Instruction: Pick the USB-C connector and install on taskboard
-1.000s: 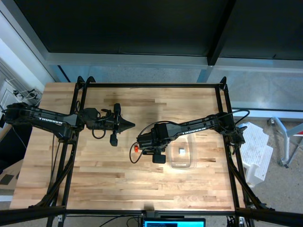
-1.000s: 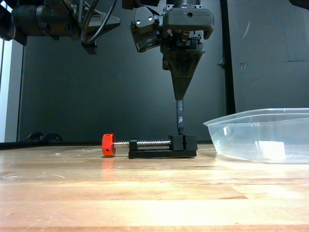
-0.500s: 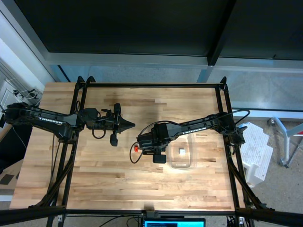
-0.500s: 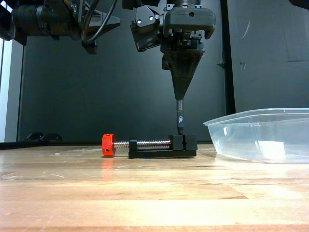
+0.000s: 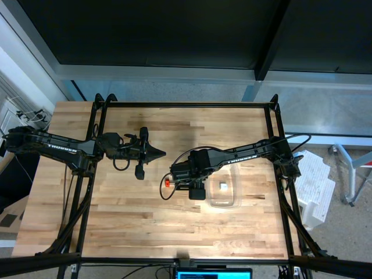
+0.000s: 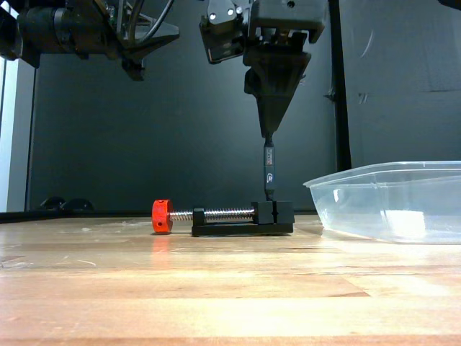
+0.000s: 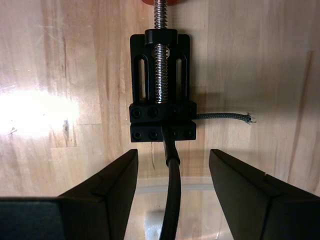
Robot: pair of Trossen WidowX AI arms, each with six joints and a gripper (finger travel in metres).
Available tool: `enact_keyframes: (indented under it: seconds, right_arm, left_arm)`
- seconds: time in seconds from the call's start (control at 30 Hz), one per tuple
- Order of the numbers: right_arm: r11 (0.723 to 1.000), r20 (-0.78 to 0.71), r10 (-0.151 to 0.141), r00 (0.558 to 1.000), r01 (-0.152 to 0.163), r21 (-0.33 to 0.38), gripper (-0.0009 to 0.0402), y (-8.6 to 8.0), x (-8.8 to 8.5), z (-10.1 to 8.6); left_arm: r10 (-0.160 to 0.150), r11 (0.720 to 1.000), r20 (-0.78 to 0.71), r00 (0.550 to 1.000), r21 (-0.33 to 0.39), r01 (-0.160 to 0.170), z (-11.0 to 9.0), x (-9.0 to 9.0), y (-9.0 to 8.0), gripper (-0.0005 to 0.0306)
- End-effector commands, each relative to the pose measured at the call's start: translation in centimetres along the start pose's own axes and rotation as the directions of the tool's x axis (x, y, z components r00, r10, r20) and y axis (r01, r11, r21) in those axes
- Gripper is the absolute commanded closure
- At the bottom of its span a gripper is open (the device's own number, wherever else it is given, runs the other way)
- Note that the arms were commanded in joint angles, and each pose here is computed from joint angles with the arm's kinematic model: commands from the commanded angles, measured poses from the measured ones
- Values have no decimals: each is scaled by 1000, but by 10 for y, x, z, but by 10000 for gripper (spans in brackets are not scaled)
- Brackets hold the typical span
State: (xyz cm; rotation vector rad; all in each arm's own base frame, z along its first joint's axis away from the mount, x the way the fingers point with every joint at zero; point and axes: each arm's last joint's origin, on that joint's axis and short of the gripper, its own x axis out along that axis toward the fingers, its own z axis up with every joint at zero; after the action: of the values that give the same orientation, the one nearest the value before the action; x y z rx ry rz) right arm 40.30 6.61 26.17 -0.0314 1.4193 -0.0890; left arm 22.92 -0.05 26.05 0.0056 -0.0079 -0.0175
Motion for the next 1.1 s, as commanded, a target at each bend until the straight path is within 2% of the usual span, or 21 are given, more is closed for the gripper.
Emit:
enact_keyframes:
  seconds: [0.03, 0.37, 0.7, 0.93, 1.1]
  right_arm:
    - [1000, 20, 5, 1000, -5, 1, 182, -1, -10, -3]
    - [1000, 48, 10, 999, -11, 3, 193, -5, -34, -13]
    - [1000, 69, 13, 998, -14, 4, 194, -6, -39, -13]
    - [999, 223, 32, 974, -31, -8, 196, -10, -54, -22]
    - [998, 399, 55, 915, -44, -39, 216, -17, -62, -35]
  left_arm:
    - [0, 1000, 0, 1000, 0, 0, 0, 0, 0, 300]
    - [0, 1000, 0, 1000, 0, 0, 0, 0, 0, 300]
    - [0, 1000, 0, 1000, 0, 0, 0, 0, 0, 300]
    - [0, 1000, 0, 1000, 0, 0, 0, 0, 0, 300]
    - [1, 1000, 0, 1000, 0, -1, 0, 0, 0, 300]
